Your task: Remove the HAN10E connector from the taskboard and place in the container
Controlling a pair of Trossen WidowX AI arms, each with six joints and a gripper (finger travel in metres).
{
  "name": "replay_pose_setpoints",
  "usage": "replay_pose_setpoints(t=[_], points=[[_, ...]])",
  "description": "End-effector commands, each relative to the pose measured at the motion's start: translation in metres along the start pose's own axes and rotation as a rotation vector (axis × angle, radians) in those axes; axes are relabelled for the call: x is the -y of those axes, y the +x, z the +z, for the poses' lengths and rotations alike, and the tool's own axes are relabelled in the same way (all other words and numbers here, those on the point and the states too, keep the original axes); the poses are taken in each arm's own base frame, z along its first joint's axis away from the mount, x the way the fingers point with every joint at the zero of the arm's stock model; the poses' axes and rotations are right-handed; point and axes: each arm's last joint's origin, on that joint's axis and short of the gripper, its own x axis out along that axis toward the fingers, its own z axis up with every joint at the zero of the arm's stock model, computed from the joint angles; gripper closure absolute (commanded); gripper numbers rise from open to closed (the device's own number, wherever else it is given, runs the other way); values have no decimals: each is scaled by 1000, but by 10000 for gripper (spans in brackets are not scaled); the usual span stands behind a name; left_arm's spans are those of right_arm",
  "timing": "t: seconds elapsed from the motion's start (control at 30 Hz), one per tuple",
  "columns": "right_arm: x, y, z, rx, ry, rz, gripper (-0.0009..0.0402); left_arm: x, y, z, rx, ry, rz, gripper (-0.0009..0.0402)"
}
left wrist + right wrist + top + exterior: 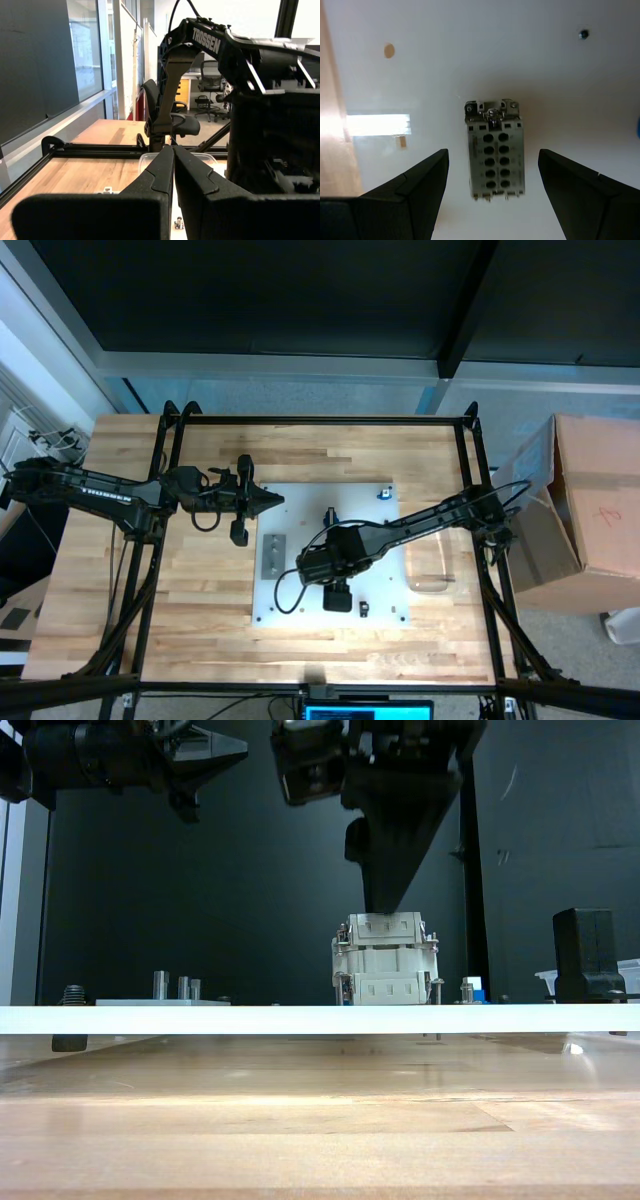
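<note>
since the han10e connector (495,150) sits upright in its seat on the taskboard (300,510), apparently fully in, the removal step looks barely begun. the right gripper (492,156) hangs directly above it, fingers spread wide to either side and clear of its flanks. next it would need to drop, pinch the housing and pull straight up. the clear container (428,585) lies just right of the board's edge, with open room between. the left gripper (268,498), fingers pressed together on nothing, hovers high over the board's far-left edge, well apart.
</note>
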Motion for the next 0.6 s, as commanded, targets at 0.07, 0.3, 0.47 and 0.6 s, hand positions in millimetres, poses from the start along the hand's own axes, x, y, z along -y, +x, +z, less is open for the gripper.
replay_pose_setpoints(t=[0.07,0.3,0.47,0.6], points=[[-2,13,1,-23,-5,2,146,0,0,0,0,0,0,393],[-2,19,1,-39,-19,-4,146,0,0,0,0,0,0,393],[-2,19,1,-42,-31,3,146,0,0,0,0,0,0,393],[-2,19,1,-43,-32,11,166,0,0,0,0,0,0,393]])
